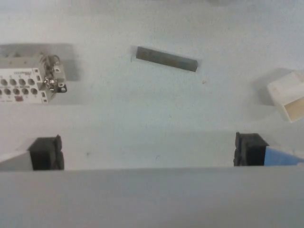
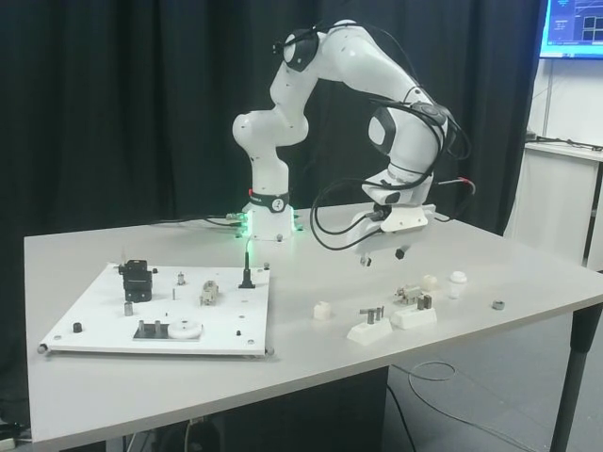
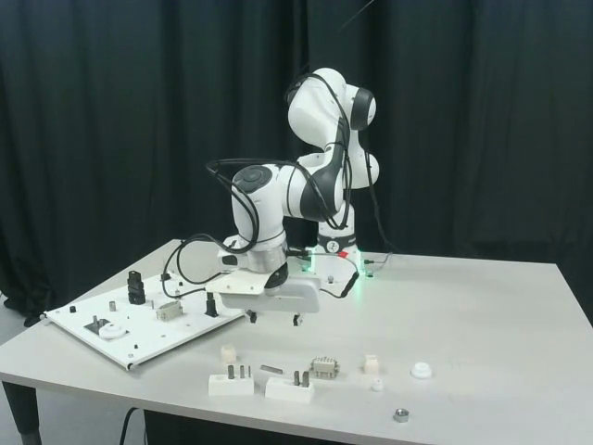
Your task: Pick waterproof.
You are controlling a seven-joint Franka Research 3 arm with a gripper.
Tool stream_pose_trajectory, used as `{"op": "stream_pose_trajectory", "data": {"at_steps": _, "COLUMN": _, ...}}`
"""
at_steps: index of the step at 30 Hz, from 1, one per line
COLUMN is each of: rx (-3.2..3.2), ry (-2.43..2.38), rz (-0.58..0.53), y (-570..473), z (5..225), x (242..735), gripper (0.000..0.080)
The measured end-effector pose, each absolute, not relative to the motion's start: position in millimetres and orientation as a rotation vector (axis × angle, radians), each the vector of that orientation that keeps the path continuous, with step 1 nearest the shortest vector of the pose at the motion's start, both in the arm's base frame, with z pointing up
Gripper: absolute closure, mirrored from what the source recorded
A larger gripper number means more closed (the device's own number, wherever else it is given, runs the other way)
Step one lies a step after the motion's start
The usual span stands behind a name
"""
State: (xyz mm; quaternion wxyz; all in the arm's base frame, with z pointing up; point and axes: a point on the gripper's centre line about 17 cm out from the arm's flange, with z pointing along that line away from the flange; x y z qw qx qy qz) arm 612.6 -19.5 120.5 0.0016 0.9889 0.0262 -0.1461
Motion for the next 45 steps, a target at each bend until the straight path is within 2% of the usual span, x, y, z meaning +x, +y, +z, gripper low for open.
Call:
{"op": "stream_pose_trajectory", "data": {"at_steps": 21, "rx": 3.107, "ry": 0.079, "rz": -0.452, "y": -19.1, "z": 122.2, "x": 614.5, "gripper": 0.0003}}
{"op": "stream_pose_trajectory", "data": {"at_steps": 45, "rx": 3.128, "ry": 0.065, "rz": -0.438, "y": 20.5, "z": 133.6, "x": 618.2, "gripper": 0.0003}}
